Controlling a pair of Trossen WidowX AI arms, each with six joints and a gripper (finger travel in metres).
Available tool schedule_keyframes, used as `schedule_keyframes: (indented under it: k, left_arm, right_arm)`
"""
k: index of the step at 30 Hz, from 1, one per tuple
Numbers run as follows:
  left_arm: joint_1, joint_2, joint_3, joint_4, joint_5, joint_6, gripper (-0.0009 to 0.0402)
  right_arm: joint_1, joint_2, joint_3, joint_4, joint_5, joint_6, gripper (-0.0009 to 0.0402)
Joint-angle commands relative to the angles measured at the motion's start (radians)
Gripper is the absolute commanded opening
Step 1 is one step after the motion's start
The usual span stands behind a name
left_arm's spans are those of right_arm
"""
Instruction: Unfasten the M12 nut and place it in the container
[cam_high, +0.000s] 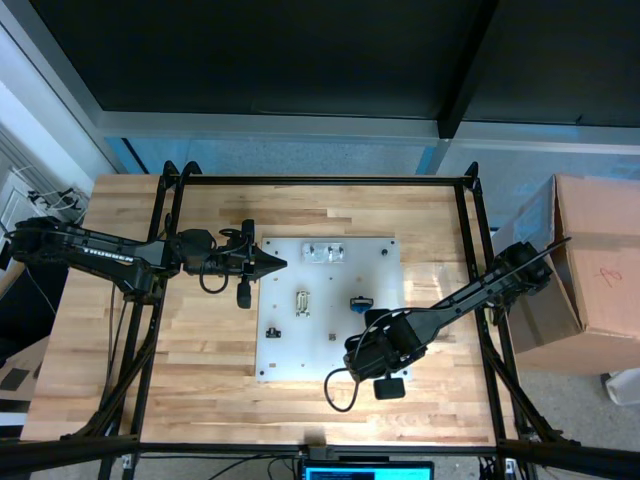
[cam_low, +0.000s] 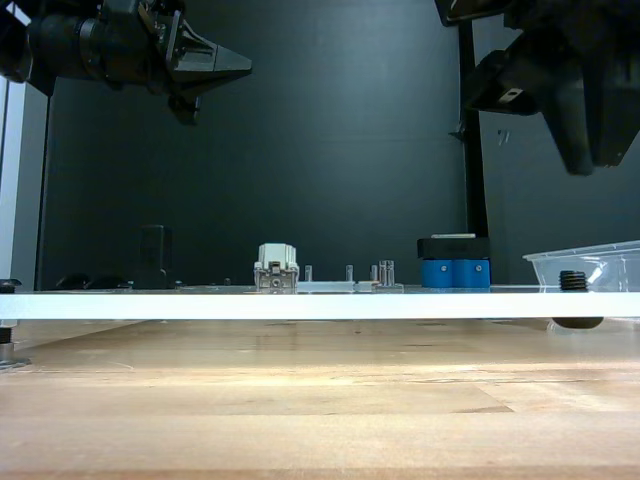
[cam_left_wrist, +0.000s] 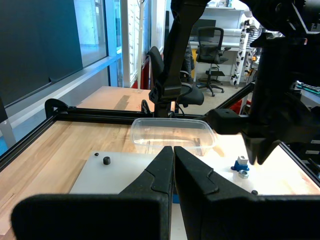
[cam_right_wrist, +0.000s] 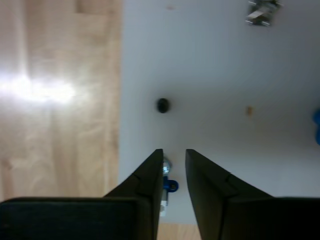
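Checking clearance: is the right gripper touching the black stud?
Apart. Low view shows the right gripper hanging high above the bare stud. The left gripper hovers over the board's left edge. I cannot tell where the nut lies.

Left gripper (cam_high: 278, 264) is hanging over the far left edge of the white board (cam_high: 300, 355), its fingers pinched to a point and aiming right. Right gripper (cam_high: 356, 358) is hovering over the board's near right part, its arm slanting in from the right. A blue part (cam_high: 360, 302) is sitting just beyond it. A cardboard box (cam_high: 590, 270) is standing off the right side of the table (cam_high: 200, 390). Where the M12 nut is lying, I cannot tell.
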Motion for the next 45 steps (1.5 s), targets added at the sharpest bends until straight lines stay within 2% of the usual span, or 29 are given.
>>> schedule_keyframes:
  k: [1, 9, 15, 23, 34, 45]
  left_arm:
    - [0.0, 0.0, 0.0, 0.0, 0.0, 0.0, 0.0]
    - [0.0, 0.0, 0.0, 0.0, 0.0, 0.0, 0.0]
    - [0.0, 0.0, 0.0, 0.0, 0.0, 0.0, 0.0]
    - [0.0, 0.0, 0.0, 0.0, 0.0, 0.0, 0.0]
    - [0.0, 0.0, 0.0, 0.0, 0.0, 0.0, 0.0]
    - [0.0, 0.0, 0.0, 0.0, 0.0, 0.0, 0.0]
  right_arm:
    - [0.031, -0.02, -0.034, 0.01, 0.053, 0.043, 0.0106]
    - [0.057, -0.061, -0.153, 0.1, 0.039, 0.015, 0.0193]
    - [0.059, -0.062, -0.219, 0.149, 0.011, 0.019, 0.0213]
    - [0.064, -0.062, -0.279, 0.237, 0.011, 0.027, 0.0199]
    - [0.063, -0.062, -0.309, 0.262, 0.014, 0.2, 0.017]
    - [0.063, -0.062, -0.334, 0.312, 0.013, 0.21, 0.012]
